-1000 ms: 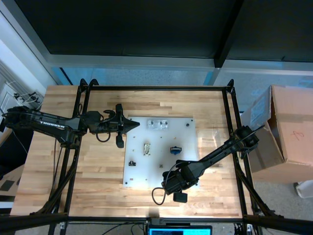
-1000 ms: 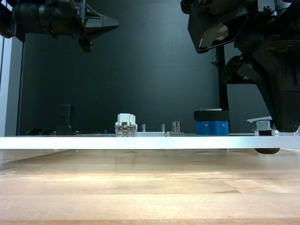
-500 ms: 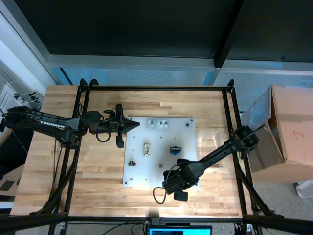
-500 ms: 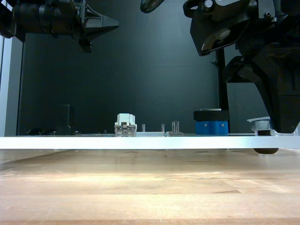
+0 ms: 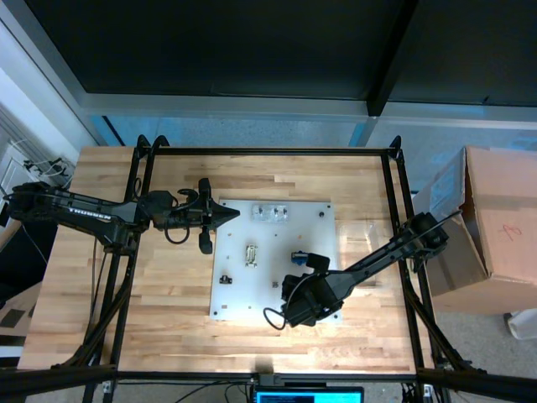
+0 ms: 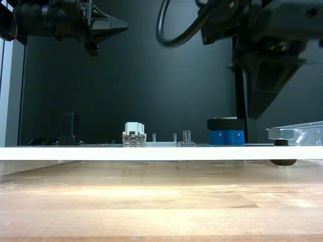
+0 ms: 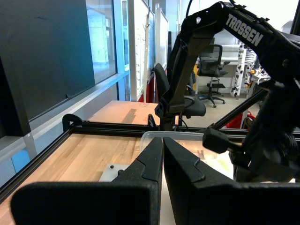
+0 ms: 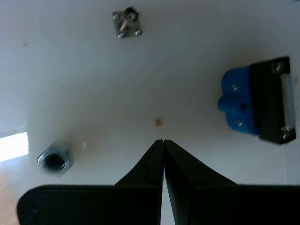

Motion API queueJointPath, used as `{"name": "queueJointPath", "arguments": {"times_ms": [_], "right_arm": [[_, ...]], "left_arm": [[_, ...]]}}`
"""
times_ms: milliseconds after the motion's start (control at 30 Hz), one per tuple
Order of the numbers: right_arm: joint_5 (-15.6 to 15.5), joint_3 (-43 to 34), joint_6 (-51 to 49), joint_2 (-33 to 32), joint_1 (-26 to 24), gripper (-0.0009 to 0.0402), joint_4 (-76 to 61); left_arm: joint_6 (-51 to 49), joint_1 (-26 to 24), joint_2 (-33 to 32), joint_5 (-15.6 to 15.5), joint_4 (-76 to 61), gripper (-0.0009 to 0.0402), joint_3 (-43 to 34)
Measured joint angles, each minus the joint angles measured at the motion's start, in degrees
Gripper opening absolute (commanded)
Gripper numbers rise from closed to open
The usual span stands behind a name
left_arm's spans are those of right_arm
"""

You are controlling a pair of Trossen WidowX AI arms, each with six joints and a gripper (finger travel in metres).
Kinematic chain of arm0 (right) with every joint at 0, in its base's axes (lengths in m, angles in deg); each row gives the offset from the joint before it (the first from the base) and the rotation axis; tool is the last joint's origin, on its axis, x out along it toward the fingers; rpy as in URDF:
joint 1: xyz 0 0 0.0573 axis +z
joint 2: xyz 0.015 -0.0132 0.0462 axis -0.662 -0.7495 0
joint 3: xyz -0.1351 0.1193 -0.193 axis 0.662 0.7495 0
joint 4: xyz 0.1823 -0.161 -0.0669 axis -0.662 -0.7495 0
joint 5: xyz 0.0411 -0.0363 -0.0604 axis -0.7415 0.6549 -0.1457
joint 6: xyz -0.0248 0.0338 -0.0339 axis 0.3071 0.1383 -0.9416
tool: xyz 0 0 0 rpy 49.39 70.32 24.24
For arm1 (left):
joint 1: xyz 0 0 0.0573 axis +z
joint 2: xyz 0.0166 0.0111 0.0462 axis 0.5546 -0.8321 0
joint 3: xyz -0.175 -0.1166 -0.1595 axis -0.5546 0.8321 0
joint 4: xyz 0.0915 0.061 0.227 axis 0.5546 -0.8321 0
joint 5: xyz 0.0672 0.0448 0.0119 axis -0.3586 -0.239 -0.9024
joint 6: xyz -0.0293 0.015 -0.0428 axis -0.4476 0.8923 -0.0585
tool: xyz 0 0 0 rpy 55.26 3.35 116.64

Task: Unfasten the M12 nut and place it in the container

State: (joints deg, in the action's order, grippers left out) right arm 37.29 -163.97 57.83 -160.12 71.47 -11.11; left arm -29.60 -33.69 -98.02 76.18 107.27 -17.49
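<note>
The right gripper [image 8: 163,141] hangs over the white board [image 8: 93,84] with its fingers pressed together and nothing between them. The nut [image 8: 55,161] sits on its stud [image 6: 280,142], below the gripper's tips and off to one side, with the blue connector [image 8: 243,110] on the other side and the clear container [image 6: 309,126] behind the stud. The left gripper [image 7: 162,140] is held high, well apart from the right one, also closed up and empty.
</note>
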Motion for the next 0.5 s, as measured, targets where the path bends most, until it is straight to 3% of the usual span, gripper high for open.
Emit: {"name": "queueJointPath", "arguments": {"times_ms": [267, 500], "right_arm": [[-7.3, -0.8, 0.5, 0.7, 0.1, 0.0, -0.2], [-20.8, -2.6, -1.7, 2.3, 0.2, 0.0, 2.5]], "left_arm": [[0.0, 0.0, 0.0, 0.0, 0.0, 0.0, 0.0], [0.0, 0.0, 0.0, 0.0, 0.0, 0.0, 0.0]]}}
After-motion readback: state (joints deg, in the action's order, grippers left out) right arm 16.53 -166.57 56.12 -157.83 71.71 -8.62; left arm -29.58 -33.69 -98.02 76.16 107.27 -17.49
